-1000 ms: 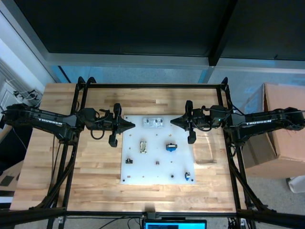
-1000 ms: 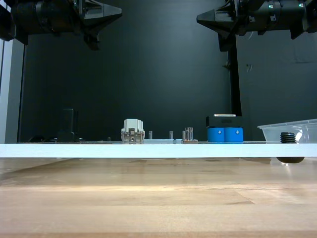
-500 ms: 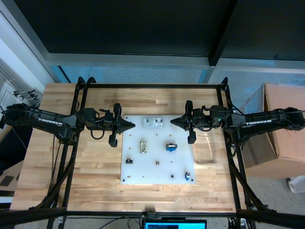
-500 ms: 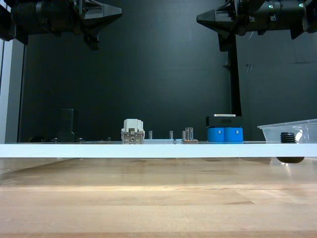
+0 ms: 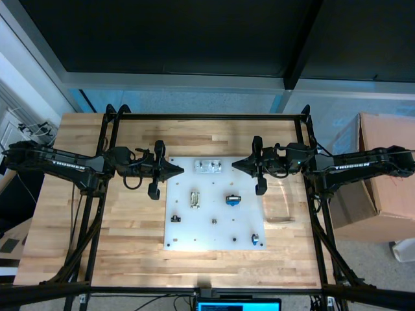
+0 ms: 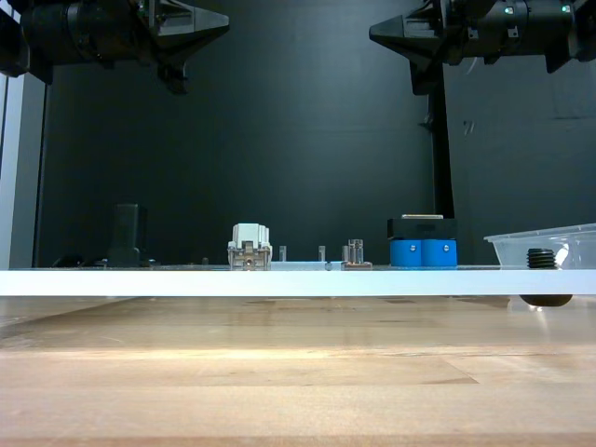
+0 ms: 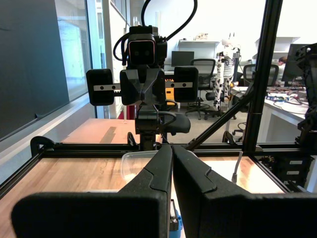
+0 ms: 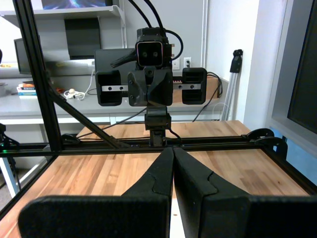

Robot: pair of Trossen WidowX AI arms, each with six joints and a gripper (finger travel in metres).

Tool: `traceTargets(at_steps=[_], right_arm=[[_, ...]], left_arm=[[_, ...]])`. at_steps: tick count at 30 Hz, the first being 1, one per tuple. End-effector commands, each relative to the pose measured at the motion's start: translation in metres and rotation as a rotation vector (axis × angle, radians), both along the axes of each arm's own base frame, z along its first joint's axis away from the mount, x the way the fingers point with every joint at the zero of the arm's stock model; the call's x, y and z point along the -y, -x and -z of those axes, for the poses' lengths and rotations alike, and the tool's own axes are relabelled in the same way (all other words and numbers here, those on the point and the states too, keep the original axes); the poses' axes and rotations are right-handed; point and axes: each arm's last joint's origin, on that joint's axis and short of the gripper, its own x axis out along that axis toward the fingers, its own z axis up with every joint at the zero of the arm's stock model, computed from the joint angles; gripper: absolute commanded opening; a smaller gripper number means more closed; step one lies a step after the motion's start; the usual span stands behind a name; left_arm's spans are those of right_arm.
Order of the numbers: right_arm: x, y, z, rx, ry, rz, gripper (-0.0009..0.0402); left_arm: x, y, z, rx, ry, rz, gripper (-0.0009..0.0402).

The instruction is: Remove the RJ45 connector from the taskboard and place in the container

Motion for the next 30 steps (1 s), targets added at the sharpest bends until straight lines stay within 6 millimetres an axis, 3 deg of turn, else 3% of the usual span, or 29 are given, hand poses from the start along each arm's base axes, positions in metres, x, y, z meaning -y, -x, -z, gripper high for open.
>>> traceTargets(at_steps=[1, 11, 17, 30], right_arm=[[-0.002, -0.002, -0.005, -0.084, 0.021, -0.009, 0.0], [-0.023, -0.003, -0.029, -0.468, 0.021, -0.014, 0.0], [-0.047, -0.004, -0.04, -0.719, 0.027, -0.081, 0.0], [-0.1, -0.001, -0.053, -1.068, 0.033, -0.144, 0.0]], left_arm=[[0.0, 0.0, 0.0, 0.0, 0.0, 0.0, 0.0], [0.0, 0.0, 0.0, 0.0, 0.0, 0.0, 0.0], [0.0, 0.0, 0.0, 0.0, 0.0, 0.0, 0.0], [0.0, 0.0, 0.0, 0.0, 0.0, 0.0, 0.0]])
